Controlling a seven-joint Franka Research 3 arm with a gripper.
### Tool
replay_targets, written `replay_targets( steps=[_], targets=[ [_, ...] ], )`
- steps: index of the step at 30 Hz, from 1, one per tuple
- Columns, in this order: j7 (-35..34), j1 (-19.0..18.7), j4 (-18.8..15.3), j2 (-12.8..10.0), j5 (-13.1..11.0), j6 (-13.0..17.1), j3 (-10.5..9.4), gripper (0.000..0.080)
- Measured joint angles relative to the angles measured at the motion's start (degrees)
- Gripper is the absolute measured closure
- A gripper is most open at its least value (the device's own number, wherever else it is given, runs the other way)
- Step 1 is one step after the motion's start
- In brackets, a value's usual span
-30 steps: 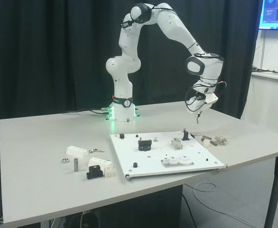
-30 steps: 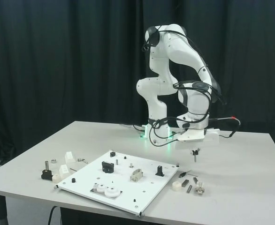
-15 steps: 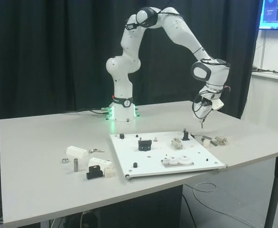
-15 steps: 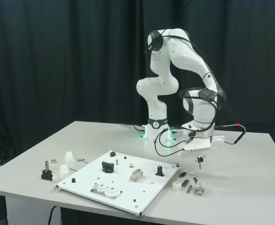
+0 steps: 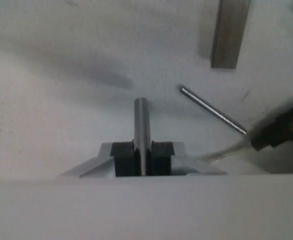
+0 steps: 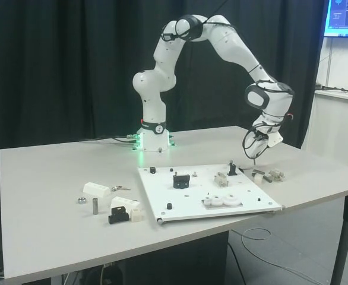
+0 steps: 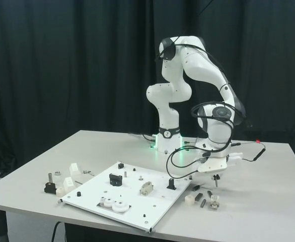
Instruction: Place round peg 2.
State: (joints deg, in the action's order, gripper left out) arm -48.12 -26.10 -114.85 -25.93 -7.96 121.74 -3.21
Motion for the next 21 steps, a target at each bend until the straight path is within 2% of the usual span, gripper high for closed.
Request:
replay_targets(
  steps=[9, 10, 15, 16, 21],
  targets=[
    [0.0, 0.1, 2.4, -2.0, -0.1, -1.5, 0.0, 0.0735],
    [0.0, 0.1, 2.6, -2.1, -0.1, -1.8, -0.01, 0.0558],
    [0.0, 0.1, 3.4, -2.5, -0.1, -2.3, 0.0, 0.0558],
    [0.0, 0.2, 3.5, -2.6, 0.0, -2.4, 0.0, 0.0256],
    [0.0, 0.3, 4.1, -2.8, 0.0, -3.1, 0.01, 0.0256]
  ],
)
